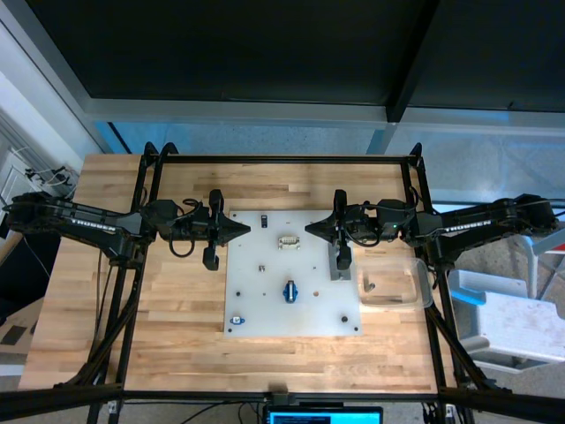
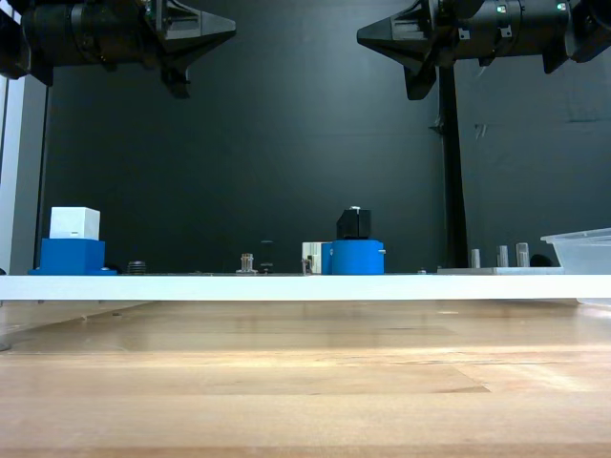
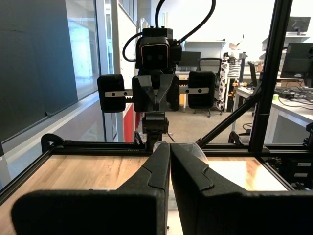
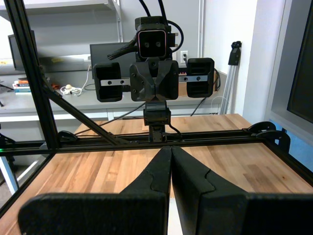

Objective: Pick the 16mm cylinder and place it in the taskboard

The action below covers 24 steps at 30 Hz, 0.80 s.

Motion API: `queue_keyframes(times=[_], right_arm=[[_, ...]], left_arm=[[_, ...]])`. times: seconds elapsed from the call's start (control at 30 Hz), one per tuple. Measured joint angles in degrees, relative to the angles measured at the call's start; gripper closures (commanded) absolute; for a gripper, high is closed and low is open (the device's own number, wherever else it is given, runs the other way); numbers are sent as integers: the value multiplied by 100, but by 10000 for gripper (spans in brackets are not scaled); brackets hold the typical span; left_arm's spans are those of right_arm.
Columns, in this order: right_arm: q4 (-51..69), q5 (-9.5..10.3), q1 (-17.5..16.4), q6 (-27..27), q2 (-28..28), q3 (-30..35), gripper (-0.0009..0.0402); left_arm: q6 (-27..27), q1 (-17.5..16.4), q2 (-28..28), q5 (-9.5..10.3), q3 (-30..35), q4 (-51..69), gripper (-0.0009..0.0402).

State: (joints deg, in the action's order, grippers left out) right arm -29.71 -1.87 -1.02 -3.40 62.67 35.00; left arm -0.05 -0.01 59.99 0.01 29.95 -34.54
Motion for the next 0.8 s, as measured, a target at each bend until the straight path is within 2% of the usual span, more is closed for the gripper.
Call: queue_keyframes(times=[0.63, 0.8], right_arm=[[13, 0, 2, -68, -2, 4, 393], [728, 0, 2, -83, -2, 271, 393]], left_arm=[[0, 2, 0, 0, -2, 2, 393], [0, 2, 0, 0, -2, 2, 393]])
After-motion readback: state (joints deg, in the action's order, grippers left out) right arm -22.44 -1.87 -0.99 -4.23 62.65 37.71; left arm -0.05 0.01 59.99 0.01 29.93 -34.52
